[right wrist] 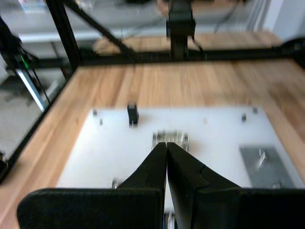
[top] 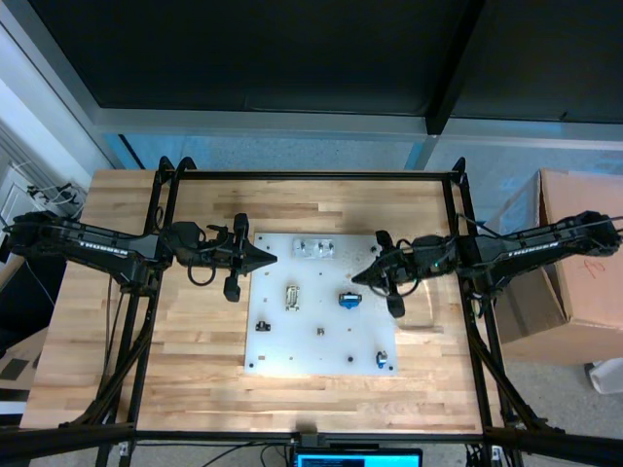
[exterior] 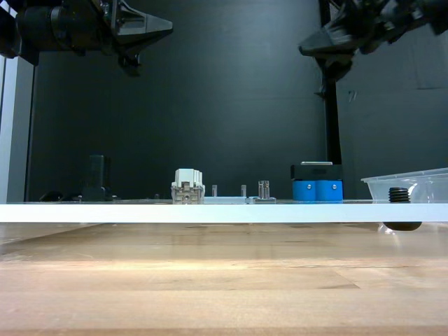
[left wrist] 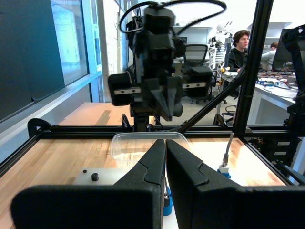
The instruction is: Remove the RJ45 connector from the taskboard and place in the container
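Wooden table [top: 117, 321] carrying the white task board [top: 292, 355], over which both arms reach inward.

The left gripper [top: 267, 261] hangs high above the board's edge on its own side. Its fingers are pressed together on nothing.

The right gripper [top: 358, 280] hangs at about the same height opposite, its tips facing the left gripper's tips across a wide gap. Its fingers are likewise pressed together and empty.

The clear container [exterior: 428, 183] stands behind and below the right gripper's tips, on its wrist side, just beside the board. A small black ribbed part [exterior: 399, 194] lies in it.

Below and slightly ahead of the right gripper's tips sits a blue block [top: 348, 300]. The RJ45 connector [exterior: 316, 172] is taken here to be the dark piece standing upright in that block, apparently seated. The views do not settle this identification beyond doubt. Neither gripper touches it.

Step in hand, as judged: approach by the right gripper, the nearer of the two. To do it well:
- Spread the fingers before the descent, not at the part.
- Bring the tips down plumb over the dark piece and close them on its body, not on the blue block.
- Pull along the seat's axis without twisting, so the board does not lift.

The carry back to the container should be short, since it lies close behind this gripper.
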Robot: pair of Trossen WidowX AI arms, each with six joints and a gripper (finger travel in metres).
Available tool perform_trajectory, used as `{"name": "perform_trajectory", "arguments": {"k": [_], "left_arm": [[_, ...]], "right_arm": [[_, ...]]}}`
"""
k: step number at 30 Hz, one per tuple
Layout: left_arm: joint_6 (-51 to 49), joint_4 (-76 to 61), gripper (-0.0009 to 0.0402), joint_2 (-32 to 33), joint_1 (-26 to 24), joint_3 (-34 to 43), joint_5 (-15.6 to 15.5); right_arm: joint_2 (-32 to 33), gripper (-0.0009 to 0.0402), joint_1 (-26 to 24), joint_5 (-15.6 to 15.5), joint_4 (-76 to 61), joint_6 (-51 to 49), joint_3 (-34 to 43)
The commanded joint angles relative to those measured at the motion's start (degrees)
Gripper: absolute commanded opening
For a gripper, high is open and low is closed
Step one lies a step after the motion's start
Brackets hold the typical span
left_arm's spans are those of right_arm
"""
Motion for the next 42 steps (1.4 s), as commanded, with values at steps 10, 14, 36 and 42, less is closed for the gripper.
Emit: {"name": "perform_trajectory", "arguments": {"k": [10, 14, 36, 42], "left_arm": [[0.0, 0.0, 0.0, 0.0, 0.0, 0.0, 0.0], [0.0, 0.0, 0.0, 0.0, 0.0, 0.0, 0.0], [0.0, 0.0, 0.0, 0.0, 0.0, 0.0, 0.0], [0.0, 0.0, 0.0, 0.0, 0.0, 0.0, 0.0]], "right_arm": [[0.0, 0.0, 16.9, 10.9, -25.2, 12.8, 7.4], [0.0, 0.0, 21.7, 13.3, -31.7, 19.6, 10.1], [18.1, 0.0004, 29.1, 6.5, -51.6, 29.9, 26.1], [22.1, 0.0057, 29.7, 5.1, -52.4, 32.7, 26.1]]}}
